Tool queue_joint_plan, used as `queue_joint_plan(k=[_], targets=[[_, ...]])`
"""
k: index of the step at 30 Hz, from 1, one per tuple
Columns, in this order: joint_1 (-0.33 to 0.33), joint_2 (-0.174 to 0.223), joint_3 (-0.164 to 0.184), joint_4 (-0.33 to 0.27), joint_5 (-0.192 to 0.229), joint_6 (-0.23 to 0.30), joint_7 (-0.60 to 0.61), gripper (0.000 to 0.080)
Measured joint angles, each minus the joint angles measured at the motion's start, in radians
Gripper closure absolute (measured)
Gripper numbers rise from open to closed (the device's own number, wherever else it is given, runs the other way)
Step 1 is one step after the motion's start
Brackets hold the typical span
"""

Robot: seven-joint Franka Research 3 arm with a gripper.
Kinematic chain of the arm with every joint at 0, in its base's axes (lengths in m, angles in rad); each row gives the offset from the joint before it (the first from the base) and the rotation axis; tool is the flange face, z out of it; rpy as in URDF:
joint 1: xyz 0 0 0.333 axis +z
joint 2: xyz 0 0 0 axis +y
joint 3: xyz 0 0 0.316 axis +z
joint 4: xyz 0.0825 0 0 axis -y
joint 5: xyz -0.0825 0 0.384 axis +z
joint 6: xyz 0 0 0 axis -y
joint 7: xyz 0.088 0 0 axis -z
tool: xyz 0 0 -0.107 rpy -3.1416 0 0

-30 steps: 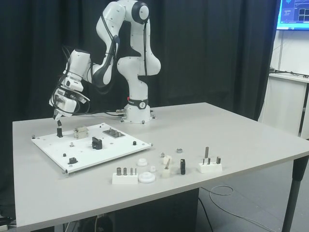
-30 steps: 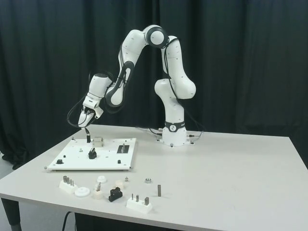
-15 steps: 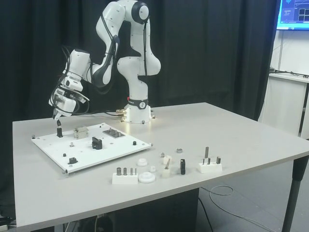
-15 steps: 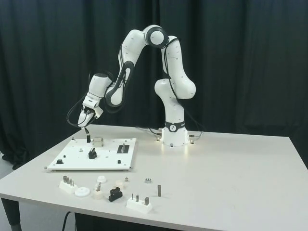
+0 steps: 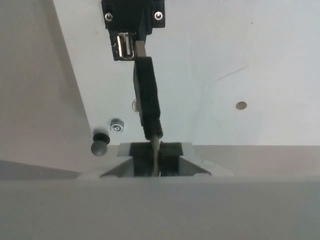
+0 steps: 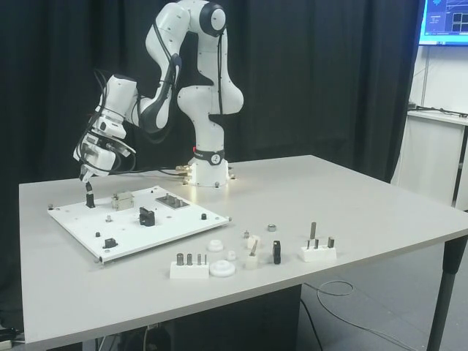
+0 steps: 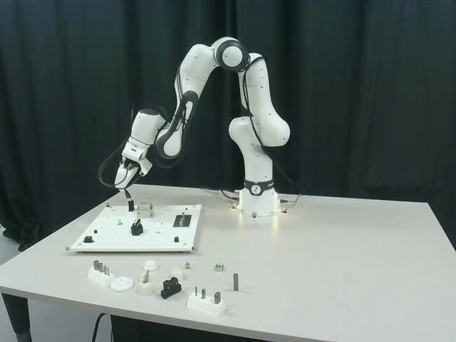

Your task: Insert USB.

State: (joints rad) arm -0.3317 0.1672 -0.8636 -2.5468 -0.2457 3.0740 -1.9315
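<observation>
Gripper (image 5: 156,167) — two grey fingers clamped on the tail of a slim black USB plug (image 5: 146,92), held over the far left corner of the flat white assembly board (image 6: 139,223). Plug's metal tip sits just at the black socket block (image 5: 134,22) mounted on that board; in the wrist view the tip looks slightly to one side of the open metal port mouth, and whether it has entered cannot be told.

Risks, as judged: a small sideways offset would drive the tip against the socket housing, not into the port, so that the plug jams or twists in the grip. A tilted plug could bind partway. Pushing hard while misaligned might shift the board on the grey table (image 6: 365,197).

Holders and contents:
- White rectangular block (image 6: 189,269), near edge of table — three short grey pegs standing in it.
- Second white block (image 6: 318,252), further right — grey pegs upright, one taller.
- Board itself — several small black fixtures and a grey metal plate (image 6: 172,200); finer detail too small to tell.
</observation>
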Motion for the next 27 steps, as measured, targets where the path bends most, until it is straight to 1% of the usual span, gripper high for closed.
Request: queue_joint_plan(k=[14, 27], targets=[[0.0, 0.022, 0.002, 0.007, 0.0, 0.017, 0.0, 0.0777], [-0.002, 0.025, 0.002, 0.008, 0.0, 0.022, 0.0, 0.0777]])
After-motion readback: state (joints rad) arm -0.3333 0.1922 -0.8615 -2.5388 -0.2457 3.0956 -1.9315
